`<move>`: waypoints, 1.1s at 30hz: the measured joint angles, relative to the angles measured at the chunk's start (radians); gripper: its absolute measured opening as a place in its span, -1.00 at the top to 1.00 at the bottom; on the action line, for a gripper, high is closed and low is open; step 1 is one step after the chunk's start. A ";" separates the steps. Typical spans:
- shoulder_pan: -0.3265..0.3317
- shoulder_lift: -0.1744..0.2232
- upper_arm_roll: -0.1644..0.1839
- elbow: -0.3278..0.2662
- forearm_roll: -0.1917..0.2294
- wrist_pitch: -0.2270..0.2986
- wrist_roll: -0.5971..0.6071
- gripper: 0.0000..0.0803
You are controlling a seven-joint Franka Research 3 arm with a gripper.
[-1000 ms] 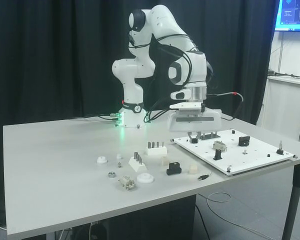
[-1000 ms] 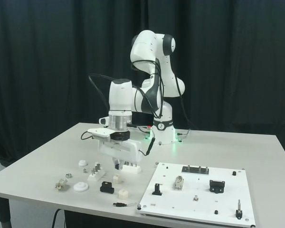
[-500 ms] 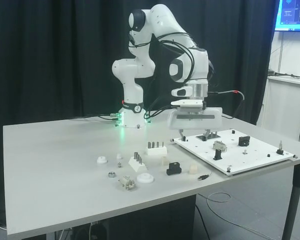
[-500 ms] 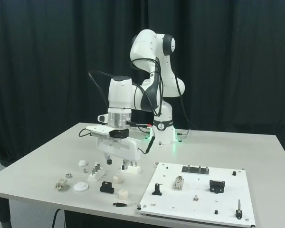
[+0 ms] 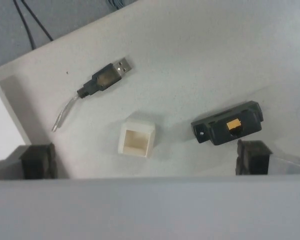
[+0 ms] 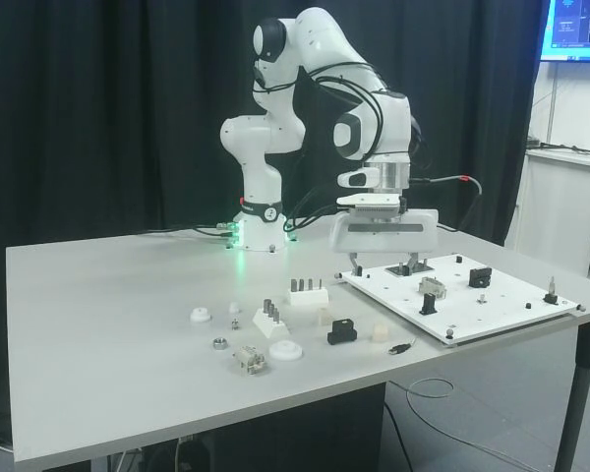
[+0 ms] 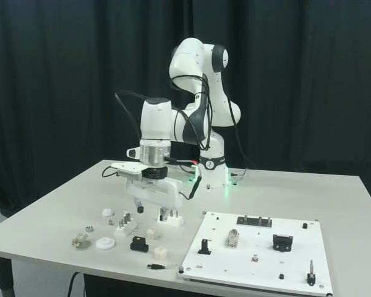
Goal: Pick USB.
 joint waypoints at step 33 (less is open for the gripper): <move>0.001 0.000 0.000 0.003 -0.012 0.000 -0.006 -0.99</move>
